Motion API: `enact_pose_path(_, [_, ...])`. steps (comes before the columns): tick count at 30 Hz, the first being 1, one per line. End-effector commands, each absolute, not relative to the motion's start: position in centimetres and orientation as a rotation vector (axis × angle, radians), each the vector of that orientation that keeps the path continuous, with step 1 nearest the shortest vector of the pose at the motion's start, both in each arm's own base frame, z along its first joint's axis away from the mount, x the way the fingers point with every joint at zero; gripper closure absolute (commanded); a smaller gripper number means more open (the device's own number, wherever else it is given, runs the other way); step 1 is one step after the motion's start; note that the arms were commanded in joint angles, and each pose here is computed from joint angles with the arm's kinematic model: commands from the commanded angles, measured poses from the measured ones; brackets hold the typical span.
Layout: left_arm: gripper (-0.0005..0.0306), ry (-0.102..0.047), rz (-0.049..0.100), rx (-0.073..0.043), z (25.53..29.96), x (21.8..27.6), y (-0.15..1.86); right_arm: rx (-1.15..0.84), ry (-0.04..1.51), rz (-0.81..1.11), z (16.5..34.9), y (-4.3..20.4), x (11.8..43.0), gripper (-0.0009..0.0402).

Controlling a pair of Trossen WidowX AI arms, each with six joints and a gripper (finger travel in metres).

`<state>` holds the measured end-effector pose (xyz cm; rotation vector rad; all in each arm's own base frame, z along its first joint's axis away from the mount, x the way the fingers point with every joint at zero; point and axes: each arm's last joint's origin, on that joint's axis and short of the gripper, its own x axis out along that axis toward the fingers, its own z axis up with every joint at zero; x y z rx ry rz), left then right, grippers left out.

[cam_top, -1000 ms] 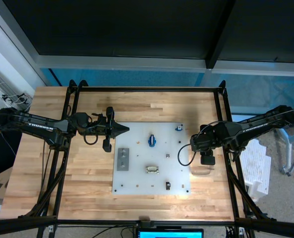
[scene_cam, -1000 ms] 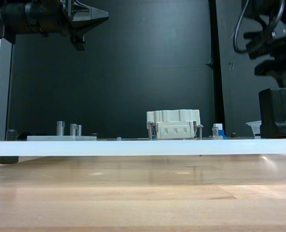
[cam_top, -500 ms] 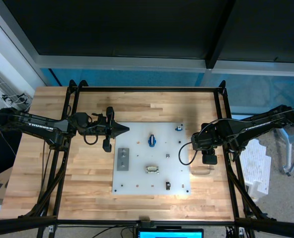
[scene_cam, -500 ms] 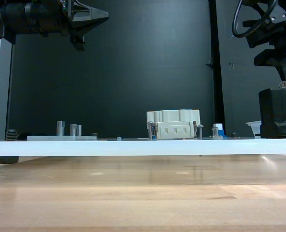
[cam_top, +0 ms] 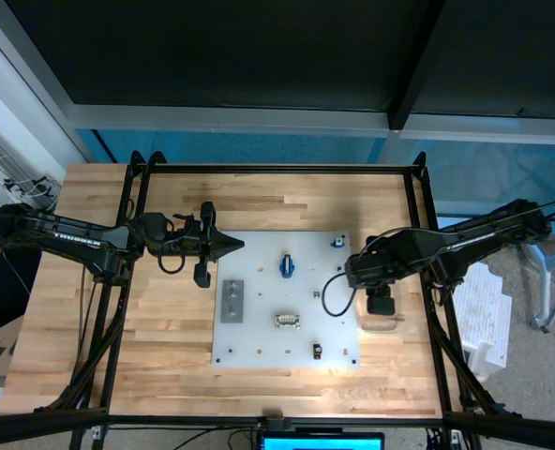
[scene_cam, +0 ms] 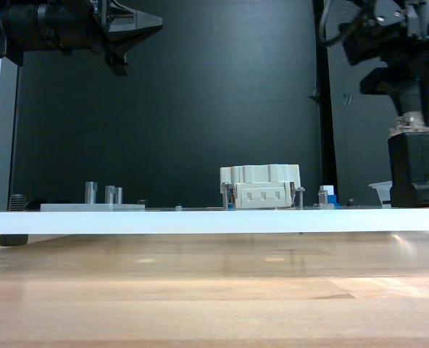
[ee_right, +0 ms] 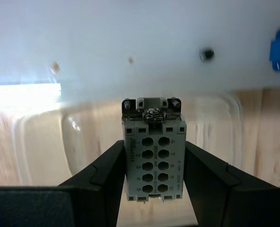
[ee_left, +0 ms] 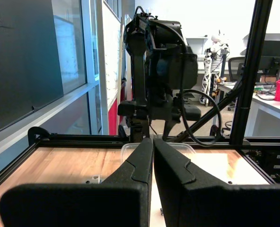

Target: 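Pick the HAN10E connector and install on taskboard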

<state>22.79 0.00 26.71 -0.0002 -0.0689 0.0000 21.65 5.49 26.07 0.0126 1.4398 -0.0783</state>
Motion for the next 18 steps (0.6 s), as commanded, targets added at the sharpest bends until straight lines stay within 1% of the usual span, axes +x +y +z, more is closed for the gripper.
enact_pose_path(1, [0.0300, -0.069, 0.000, 0.000, 26.71, 22.79, 0.00, 0.014, 1.427, -0.071, 25.9, 6.3, 23.1, 0.0370])
enact_pose_path(7, [0.0300, -0.069, 0.000, 0.000, 26.71, 22.79, 0.00, 0.002, 1.429, -0.056, 25.8, 7.8, 25.9, 0.0370])
enact_pose_path(18, [0.0300, -0.069, 0.000, 0.000, 26.71, 22.79, 0.00, -0.002, 1.418, -0.044, 26.2, 9.8, 30.7, 0.0370])
